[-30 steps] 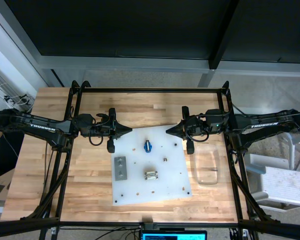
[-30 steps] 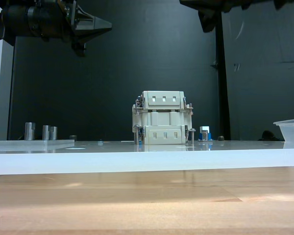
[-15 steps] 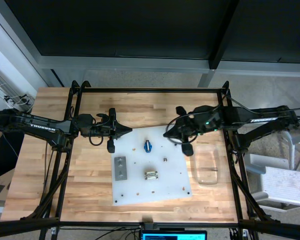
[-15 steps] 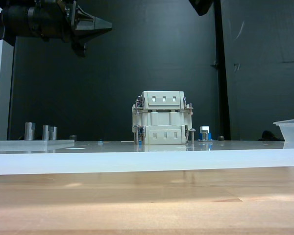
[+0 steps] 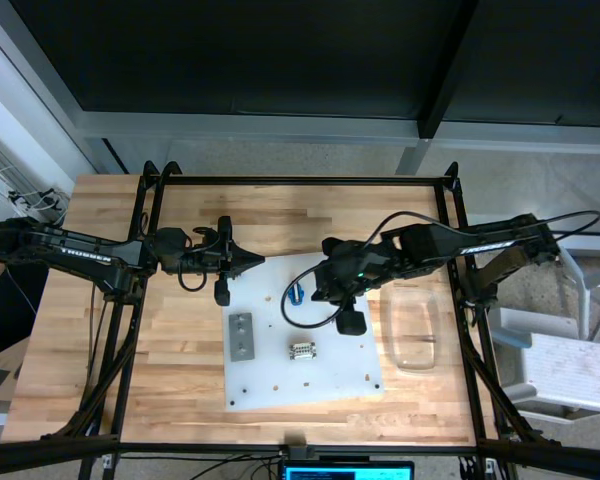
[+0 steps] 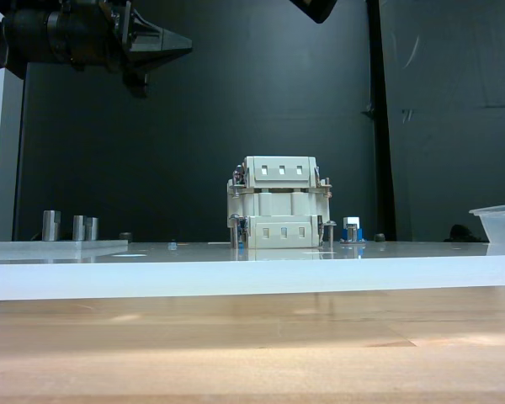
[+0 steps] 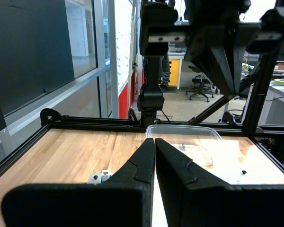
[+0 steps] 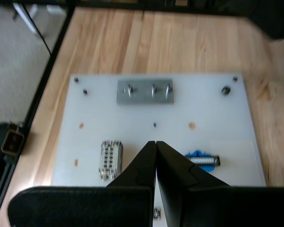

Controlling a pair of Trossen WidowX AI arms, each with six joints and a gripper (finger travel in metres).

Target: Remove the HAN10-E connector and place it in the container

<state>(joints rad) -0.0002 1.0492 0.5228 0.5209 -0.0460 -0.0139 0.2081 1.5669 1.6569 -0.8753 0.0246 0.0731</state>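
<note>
High view: I have the right claw [image 5: 317, 290] out over the upper middle of the white board [image 5: 270, 385], just beside the blue knob [image 5: 296, 293]. The connector [image 5: 302, 349] sits lower on the board, near the centre of the frame and apart from the claw.
Step in hand: I judge this to be the approach. Nothing is gripped, and the connector is seated on the board.
Right claw: in the right wrist view its two fingers [image 8: 146, 158] meet tip to tip, closed on nothing. The connector [image 8: 110, 158] and the knob [image 8: 202, 159] lie on the board either side of them, with the grey plate [image 8: 145, 91] further off.
Left claw: the left claw [image 5: 255, 262] is parked at the board's upper left corner and is high in the upper left of the low view. Its fingers [image 7: 144, 151] are pressed together and empty.
Next move: I need to spread the right fingers, bring them over the connector, come down and close across its body. Then I lift it free and carry it right to the tray [image 5: 412, 330].
Connector look: in the low view it stands at centre frame [image 6: 279, 204], a pale beige block in two tiers. Each tier has small square slots, and there is metal hardware at both sides.
Tray: clear plastic, on the wood off the board's right edge, with no connector in it.
</note>
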